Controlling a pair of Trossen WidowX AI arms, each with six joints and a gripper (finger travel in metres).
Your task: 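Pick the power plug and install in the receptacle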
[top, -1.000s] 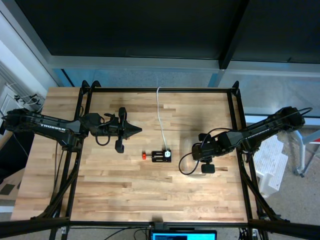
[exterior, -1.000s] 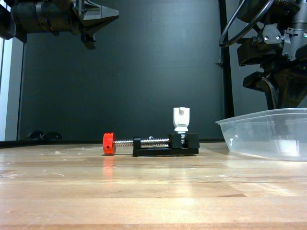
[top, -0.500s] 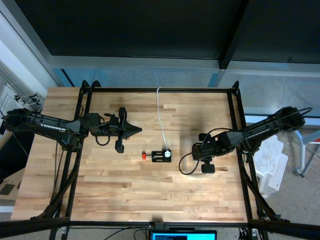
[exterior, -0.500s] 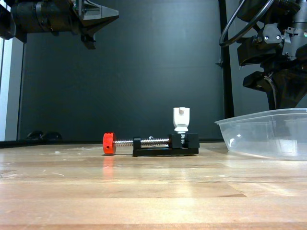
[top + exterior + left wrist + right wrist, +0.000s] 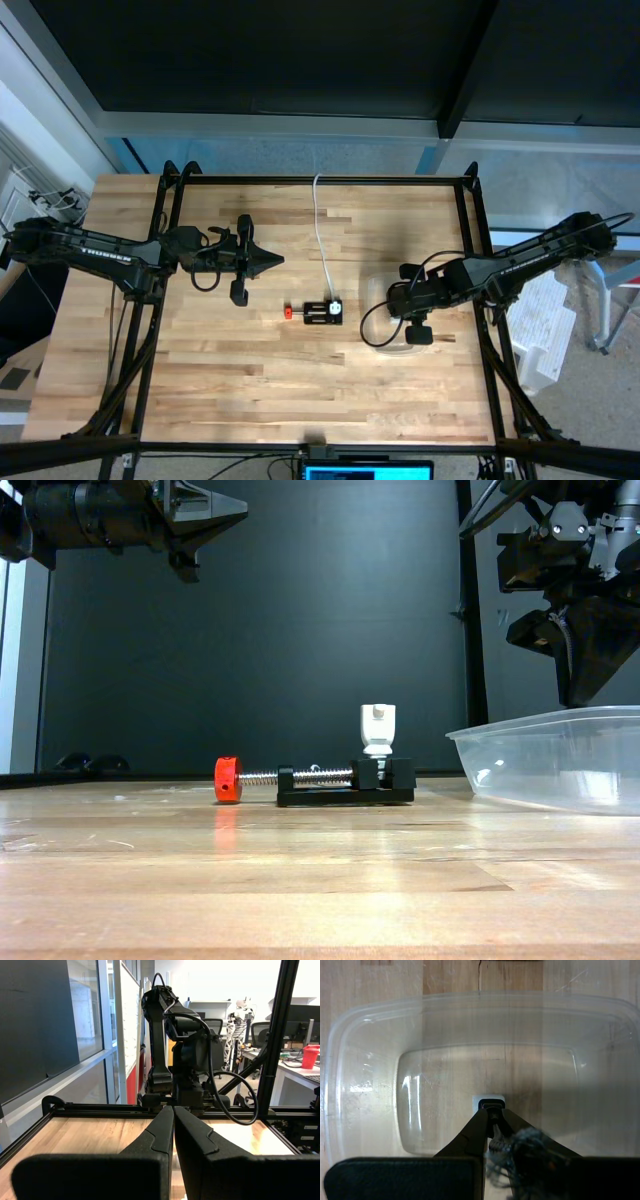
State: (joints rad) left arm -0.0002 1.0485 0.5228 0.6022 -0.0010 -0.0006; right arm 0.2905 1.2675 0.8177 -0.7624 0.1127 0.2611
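My right gripper (image 5: 491,1111) hangs over the clear plastic tray (image 5: 370,1060), its fingers shut on the power plug (image 5: 491,1103), a tiny dark piece with a pale rim at the fingertips. From table height that gripper (image 5: 577,695) sits just above the tray's rim (image 5: 540,765). The receptacle (image 5: 377,725), a white square socket head, stands upright in the black vise (image 5: 345,780) at the table's middle (image 5: 336,306). Its thin white cable (image 5: 321,230) runs to the far edge. High over the left side, my left gripper (image 5: 173,1112) is parked and shut on nothing.
The vise's red knob (image 5: 227,779) points left. The tray (image 5: 385,325) lies right of the vise, under the right arm. A black frame (image 5: 320,181) borders the table. Bare wood stretches along the near side.
The right gripper has risen a little above the tray and shifted slightly right. The left arm and the vise have not moved.
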